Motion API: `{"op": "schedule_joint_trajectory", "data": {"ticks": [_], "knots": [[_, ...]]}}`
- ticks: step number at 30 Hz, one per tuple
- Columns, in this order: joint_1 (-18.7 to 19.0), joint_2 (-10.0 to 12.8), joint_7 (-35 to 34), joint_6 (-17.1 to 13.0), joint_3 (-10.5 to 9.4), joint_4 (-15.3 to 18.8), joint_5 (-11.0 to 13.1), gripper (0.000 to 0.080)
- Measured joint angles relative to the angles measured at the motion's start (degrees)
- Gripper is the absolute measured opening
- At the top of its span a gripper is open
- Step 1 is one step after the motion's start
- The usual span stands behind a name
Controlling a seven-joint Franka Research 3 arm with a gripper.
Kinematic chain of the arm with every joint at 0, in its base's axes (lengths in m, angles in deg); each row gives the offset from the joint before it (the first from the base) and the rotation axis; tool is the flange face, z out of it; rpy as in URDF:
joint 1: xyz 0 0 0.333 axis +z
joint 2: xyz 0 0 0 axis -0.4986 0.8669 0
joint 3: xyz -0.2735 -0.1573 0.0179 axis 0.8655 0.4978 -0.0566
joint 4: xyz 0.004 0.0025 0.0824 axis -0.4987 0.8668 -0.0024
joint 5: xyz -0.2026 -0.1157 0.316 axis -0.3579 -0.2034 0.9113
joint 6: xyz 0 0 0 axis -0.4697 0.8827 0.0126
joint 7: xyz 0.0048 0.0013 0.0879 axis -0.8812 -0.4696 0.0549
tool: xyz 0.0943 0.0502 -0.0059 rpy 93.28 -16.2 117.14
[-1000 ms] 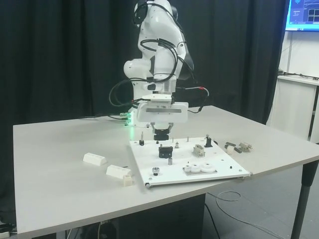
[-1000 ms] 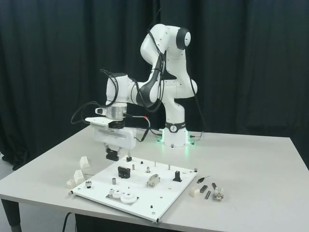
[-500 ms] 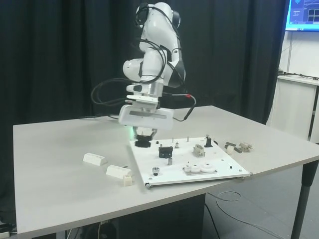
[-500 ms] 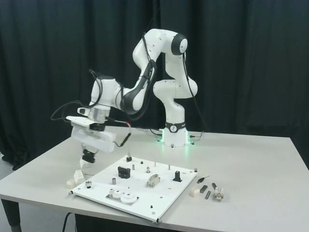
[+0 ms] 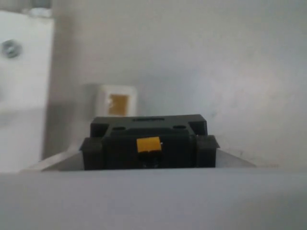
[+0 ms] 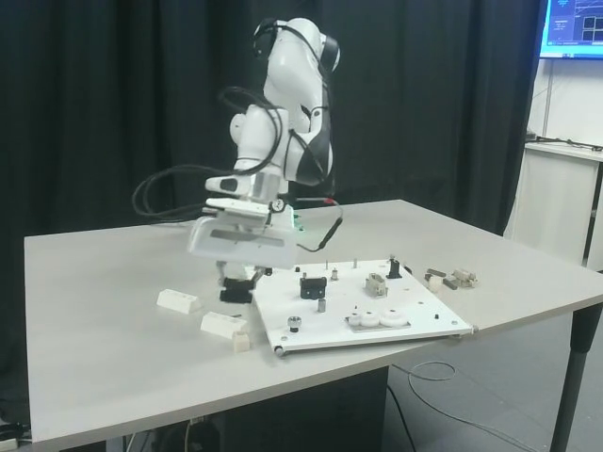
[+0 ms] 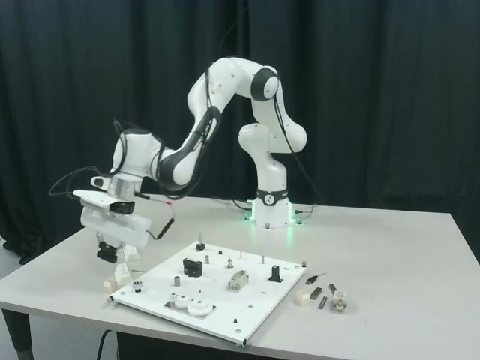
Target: Place D-SUB.
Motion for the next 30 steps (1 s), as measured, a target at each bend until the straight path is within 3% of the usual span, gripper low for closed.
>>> {"op": "schedule_joint_trajectory", "data": {"ticks": [10, 30], "knots": [[-6.8, 4.9, 4.9, 2.9, -4.25, -6.3, 3.6, 0.0384], [-9.1, 9.4, 7.2, 7.9, -4.47, -11.9, 6.4, 0.0384]]}}
